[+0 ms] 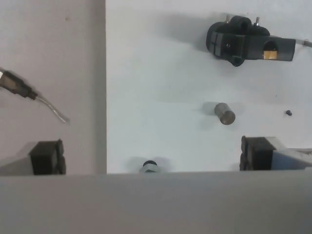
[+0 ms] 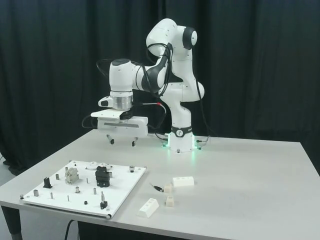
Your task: Remove Ethernet.
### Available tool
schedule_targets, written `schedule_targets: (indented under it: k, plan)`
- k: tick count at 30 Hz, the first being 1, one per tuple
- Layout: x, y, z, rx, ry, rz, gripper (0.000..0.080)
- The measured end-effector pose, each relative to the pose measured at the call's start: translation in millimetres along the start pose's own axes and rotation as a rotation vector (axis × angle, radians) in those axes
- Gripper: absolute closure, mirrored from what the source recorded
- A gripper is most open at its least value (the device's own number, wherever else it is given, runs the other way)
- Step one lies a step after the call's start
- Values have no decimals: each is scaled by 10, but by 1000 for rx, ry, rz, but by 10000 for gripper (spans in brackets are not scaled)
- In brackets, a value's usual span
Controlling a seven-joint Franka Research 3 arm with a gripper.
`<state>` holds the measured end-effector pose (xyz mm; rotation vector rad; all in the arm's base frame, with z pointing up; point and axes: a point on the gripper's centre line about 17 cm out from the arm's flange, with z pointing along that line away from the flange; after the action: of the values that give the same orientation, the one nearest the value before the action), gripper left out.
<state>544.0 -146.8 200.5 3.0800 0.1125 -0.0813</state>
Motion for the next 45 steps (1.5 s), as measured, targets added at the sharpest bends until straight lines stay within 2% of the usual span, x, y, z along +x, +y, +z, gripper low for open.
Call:
schedule_targets:
  k: [38,42,45]
  plan:
    - [5,6,36,-4,-7,-18,3]
    - [42,20,20,-8,1,-19,3]
    - [103,43,-3,-16,18,-19,3]
